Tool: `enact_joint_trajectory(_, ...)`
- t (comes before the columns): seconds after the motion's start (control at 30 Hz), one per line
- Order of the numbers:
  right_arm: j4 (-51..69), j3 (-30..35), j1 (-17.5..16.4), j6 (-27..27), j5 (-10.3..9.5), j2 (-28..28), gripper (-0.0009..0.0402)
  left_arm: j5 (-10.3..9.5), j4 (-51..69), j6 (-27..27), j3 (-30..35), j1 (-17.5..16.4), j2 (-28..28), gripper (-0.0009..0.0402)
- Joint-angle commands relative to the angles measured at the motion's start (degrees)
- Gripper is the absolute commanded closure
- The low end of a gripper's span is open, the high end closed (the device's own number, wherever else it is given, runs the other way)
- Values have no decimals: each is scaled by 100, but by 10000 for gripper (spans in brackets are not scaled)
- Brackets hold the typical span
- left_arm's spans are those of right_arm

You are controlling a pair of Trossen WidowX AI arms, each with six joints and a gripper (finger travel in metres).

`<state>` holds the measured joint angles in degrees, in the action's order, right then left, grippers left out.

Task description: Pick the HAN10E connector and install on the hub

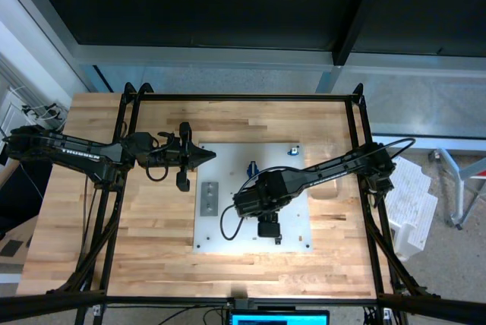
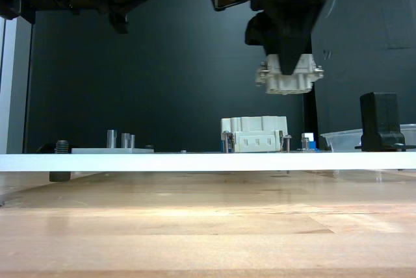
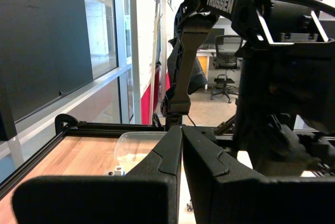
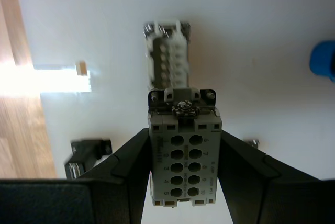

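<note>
The high camera looks down and away from above the table's near edge, covering the task board [image 1: 231, 169] and both arms. The low camera sits close at board level. The left wrist camera looks level along the left gripper [image 3: 182, 140], raised left of the board, toward the right arm [image 3: 183, 62]. The right wrist camera looks straight down along the right gripper [image 4: 184, 145] above the board, sharing the clamped HAN10E connector [image 4: 183, 161] and the hub [image 4: 166, 59] with the low view.

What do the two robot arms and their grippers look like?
Both arms are matte black with white TROSSEN lettering and looping black cables. The left gripper, by the board's left edge, and the right gripper, over the board, have broad, wedge-shaped black fingers.
</note>
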<state>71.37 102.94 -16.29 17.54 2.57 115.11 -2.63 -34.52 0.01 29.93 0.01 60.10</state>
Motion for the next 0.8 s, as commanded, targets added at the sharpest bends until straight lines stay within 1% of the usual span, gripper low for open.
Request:
enact_joint_trajectory(0.03,-7,216,-4,-68,-2,227,329,0,0,0,2,0,0,393)
enact_joint_trajectory(0.2,-31,503,-9,-313,-4,546,329,0,0,0,2,0,2,393)
enact_joint_trajectory(0.37,-50,658,-2,-463,-2,719,329,0,0,0,2,0,0,393)
enact_joint_trajectory(0.8,-212,584,111,-713,0,728,329,0,0,0,2,0,2,393)
